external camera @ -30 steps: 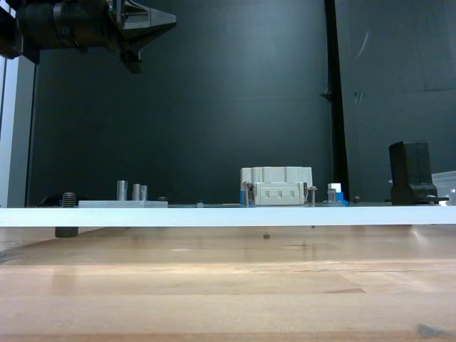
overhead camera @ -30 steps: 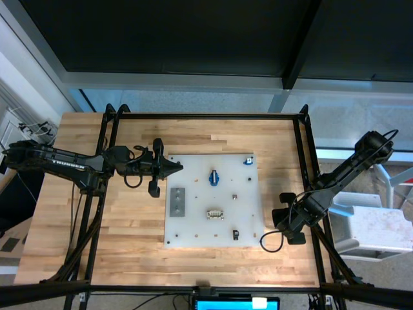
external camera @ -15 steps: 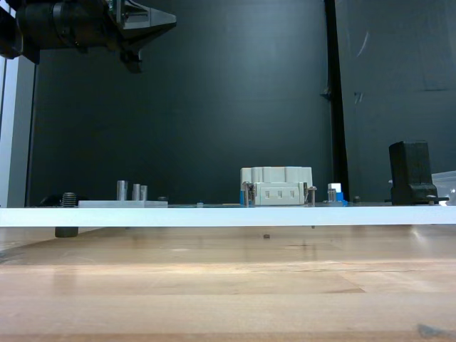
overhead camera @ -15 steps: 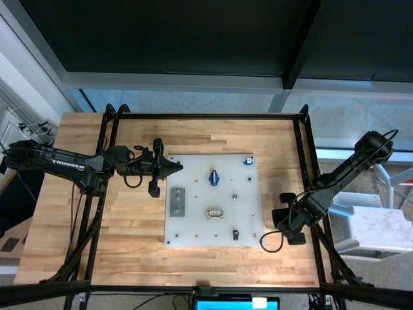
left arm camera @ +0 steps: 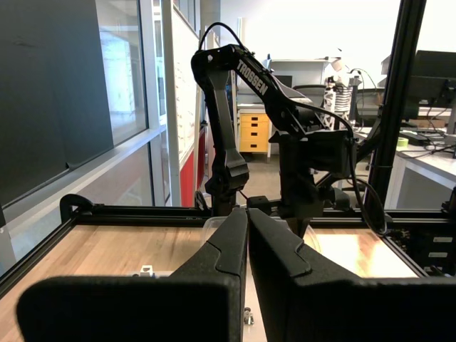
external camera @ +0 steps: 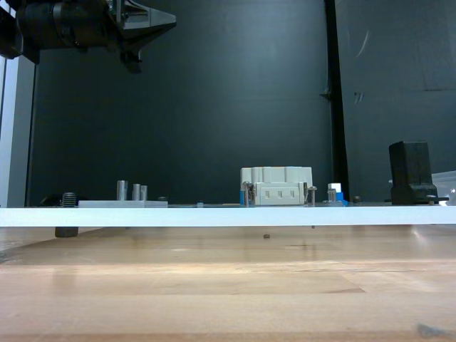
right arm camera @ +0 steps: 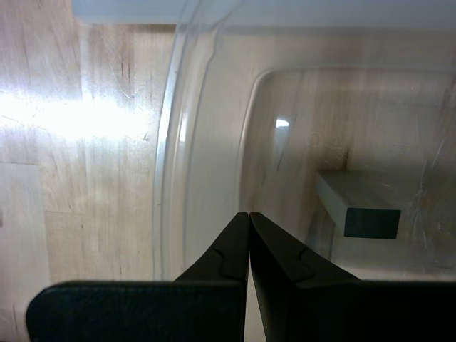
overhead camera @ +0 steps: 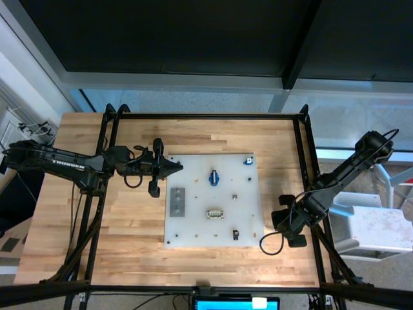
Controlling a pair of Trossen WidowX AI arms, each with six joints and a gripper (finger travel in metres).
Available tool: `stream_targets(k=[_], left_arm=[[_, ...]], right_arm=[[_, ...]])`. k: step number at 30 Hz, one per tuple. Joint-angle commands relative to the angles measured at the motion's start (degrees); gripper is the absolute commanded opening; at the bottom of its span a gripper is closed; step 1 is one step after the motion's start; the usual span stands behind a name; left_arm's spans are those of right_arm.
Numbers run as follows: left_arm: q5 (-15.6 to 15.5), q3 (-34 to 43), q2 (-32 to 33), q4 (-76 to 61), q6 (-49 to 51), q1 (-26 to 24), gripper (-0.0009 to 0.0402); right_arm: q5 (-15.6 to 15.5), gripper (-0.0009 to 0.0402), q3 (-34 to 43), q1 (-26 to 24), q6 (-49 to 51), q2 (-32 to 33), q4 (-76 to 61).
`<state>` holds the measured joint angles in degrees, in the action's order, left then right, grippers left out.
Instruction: Pick the 16mm bar and place in it's hole on the taskboard
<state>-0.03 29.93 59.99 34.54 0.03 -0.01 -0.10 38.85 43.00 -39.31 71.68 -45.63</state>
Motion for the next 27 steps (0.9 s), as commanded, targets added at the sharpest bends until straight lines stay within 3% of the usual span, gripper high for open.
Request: stream_targets(k=[1, 7, 10, 20, 27], left_arm=[[0.0, 0.0, 0.0, 0.0, 0.0, 0.0, 0.0], [0.0, 0.0, 0.0, 0.0, 0.0, 0.0, 0.0], [0.0, 0.0, 0.0, 0.0, 0.0, 0.0, 0.0], [0.0, 0.0, 0.0, 0.0, 0.0, 0.0, 0.0], [0.0, 0.0, 0.0, 0.0, 0.0, 0.0, 0.0]], right_arm=[[0.1, 0.0, 0.5, 0.0, 0.8, 0.0, -0.6], [1.0, 0.0016, 0.2, 0.0, 2.5, 0.0, 0.1], [3.3, 0.0048, 0.2, -0.3, 2.4, 0.0, 0.3], [3.4, 0.0154, 0.2, -0.7, 2.3, 1.6, 2.2], [3.3, 0.0171, 0.2, -0.7, 2.3, 1.8, 2.6]])
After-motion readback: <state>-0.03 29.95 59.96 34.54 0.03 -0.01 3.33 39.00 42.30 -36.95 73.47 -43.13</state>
